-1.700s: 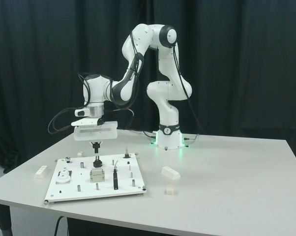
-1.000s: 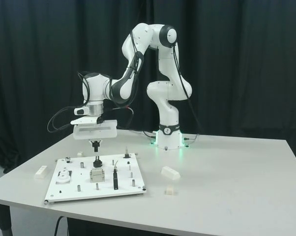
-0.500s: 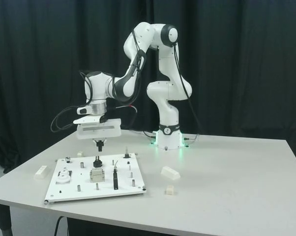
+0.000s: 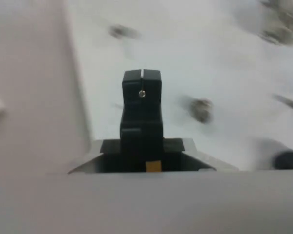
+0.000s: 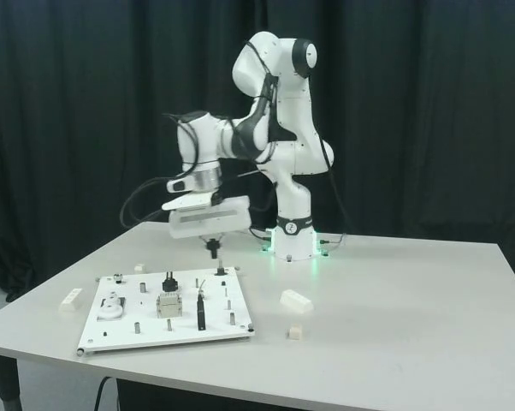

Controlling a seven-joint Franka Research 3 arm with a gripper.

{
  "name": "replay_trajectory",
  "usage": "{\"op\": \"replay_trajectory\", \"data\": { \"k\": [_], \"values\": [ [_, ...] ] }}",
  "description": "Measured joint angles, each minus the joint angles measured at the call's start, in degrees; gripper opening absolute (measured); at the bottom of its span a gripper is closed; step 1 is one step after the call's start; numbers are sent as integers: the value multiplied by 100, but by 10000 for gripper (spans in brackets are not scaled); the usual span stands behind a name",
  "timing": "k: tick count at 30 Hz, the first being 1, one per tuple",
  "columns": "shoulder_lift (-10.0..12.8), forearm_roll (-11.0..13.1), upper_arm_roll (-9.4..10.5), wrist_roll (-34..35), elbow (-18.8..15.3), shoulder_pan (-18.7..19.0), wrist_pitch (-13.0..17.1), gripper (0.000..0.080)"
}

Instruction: Place D-SUB.

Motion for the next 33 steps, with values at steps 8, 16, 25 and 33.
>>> {"op": "replay_trajectory", "data": {
  "k": [8, 16, 25, 33],
  "values": [
    [-109, 6, 460, 928, -7, 465, -63, 154],
    [-22, 43, 931, 1786, -7, 914, 86, 154],
    [363, 94, 1384, 2583, -6, 1329, 711, 154],
    [842, 142, 1700, 2992, 8, 1541, 1367, 154]
  ]
}}
